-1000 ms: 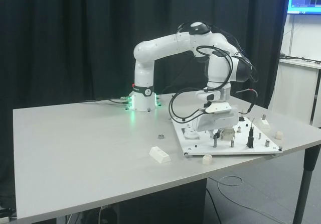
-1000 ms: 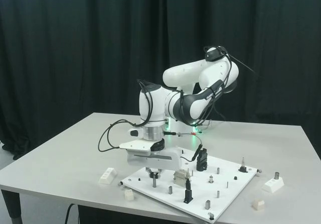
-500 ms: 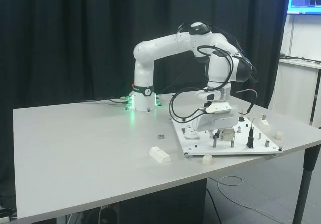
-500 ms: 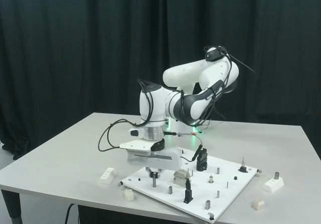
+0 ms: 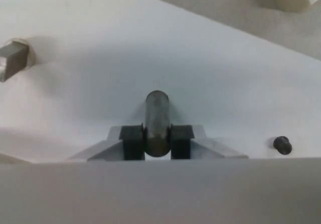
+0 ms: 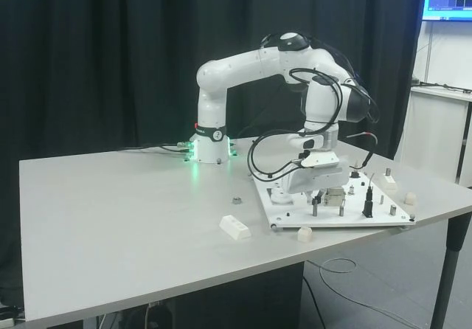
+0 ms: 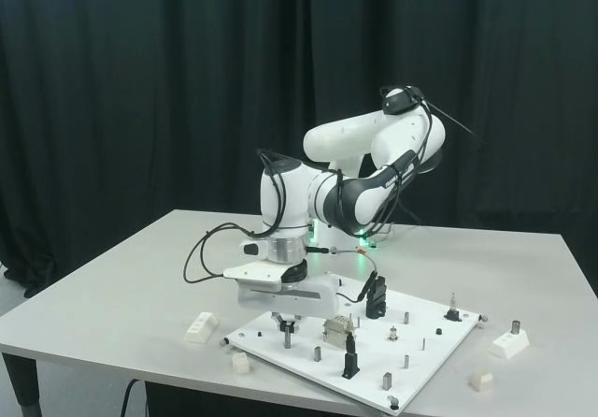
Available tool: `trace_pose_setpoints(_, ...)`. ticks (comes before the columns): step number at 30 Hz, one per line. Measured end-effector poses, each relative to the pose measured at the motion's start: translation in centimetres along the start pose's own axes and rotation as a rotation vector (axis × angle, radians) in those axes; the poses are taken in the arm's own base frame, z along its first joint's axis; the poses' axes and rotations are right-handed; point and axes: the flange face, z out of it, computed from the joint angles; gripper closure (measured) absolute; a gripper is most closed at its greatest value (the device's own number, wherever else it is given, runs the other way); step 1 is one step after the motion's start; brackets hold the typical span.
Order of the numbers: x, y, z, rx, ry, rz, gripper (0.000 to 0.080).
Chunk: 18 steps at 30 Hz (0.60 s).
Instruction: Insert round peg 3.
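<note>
A dark grey round peg stands upright between my black fingertips. My gripper is shut on it, low over the white board. The peg's lower end meets the board; I cannot tell whether it sits in a hole. In the first room view the gripper holds the peg near the front edge of the board. From the second room view, gripper and peg are at the board's near left part.
On the board stand a grey square peg, a small black stud, a metal connector block and a black upright part. White blocks and a small nut lie on the grey table.
The hand has shifted very slightly over the board with the peg still held. Nothing else has moved.
</note>
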Motion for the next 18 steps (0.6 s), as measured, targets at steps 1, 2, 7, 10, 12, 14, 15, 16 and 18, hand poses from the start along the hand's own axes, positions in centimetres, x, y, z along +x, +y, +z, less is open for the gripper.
trace_pose_setpoints(1, -0.01, -0.01, -0.01, 0.000, 0.000, 0.000, 0.0695)
trace_pose_setpoints(2, -0.02, -0.02, -0.02, 0.000, 0.001, 0.000, 0.0695)
trace_pose_setpoints(7, -0.17, -0.26, -0.12, 0.010, 0.000, 0.000, 0.0695)
trace_pose_setpoints(10, -0.30, -0.47, -0.29, 0.017, 0.002, -0.001, 0.0520)
trace_pose_setpoints(12, -0.36, -0.60, -0.42, 0.020, 0.004, -0.001, 0.0520)
trace_pose_setpoints(14, -0.40, -0.72, -0.53, 0.021, 0.005, -0.003, 0.0520)
trace_pose_setpoints(15, -0.42, -0.78, -0.58, 0.022, 0.006, -0.003, 0.0213)
trace_pose_setpoints(16, -0.43, -0.83, -0.63, 0.023, 0.007, -0.003, 0.0213)
trace_pose_setpoints(18, -0.46, -0.95, -0.75, 0.024, 0.008, -0.003, 0.0213)
